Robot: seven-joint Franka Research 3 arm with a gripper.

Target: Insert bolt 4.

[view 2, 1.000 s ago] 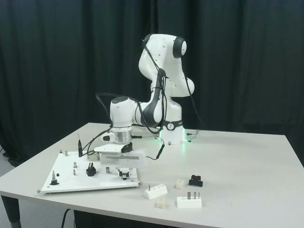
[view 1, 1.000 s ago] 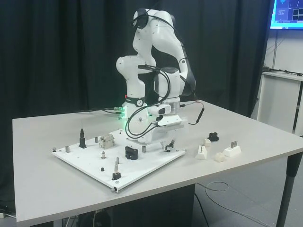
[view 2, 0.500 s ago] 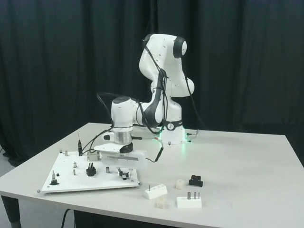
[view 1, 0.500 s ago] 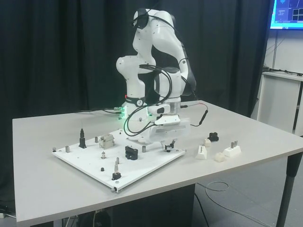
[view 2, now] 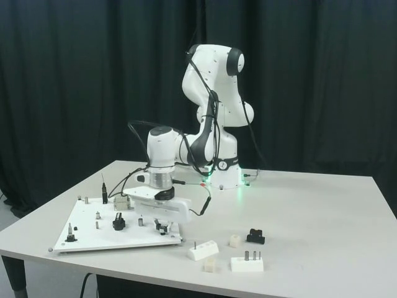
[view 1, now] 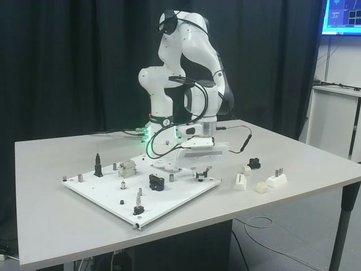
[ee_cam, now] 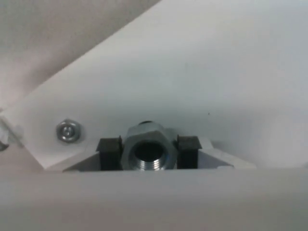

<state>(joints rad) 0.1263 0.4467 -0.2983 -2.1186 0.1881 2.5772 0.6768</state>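
My jaws (ee_cam: 147, 153) are squeezed tight on the bolt (ee_cam: 147, 150), one black finger (ee_cam: 109, 153) on each side, and they hold it low over a corner of the white board (ee_cam: 202, 86) on the grey counter (view 1: 51, 186).

I see black curtains (view 2: 74, 81) behind my grey table (view 2: 322, 211), a screen (view 1: 342, 17) and a white cabinet (view 1: 333, 118) aside.

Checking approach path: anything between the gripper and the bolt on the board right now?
Nothing visible. In the wrist view the bolt sits directly between the black fingers, on the white board. The gripper hangs right over it.
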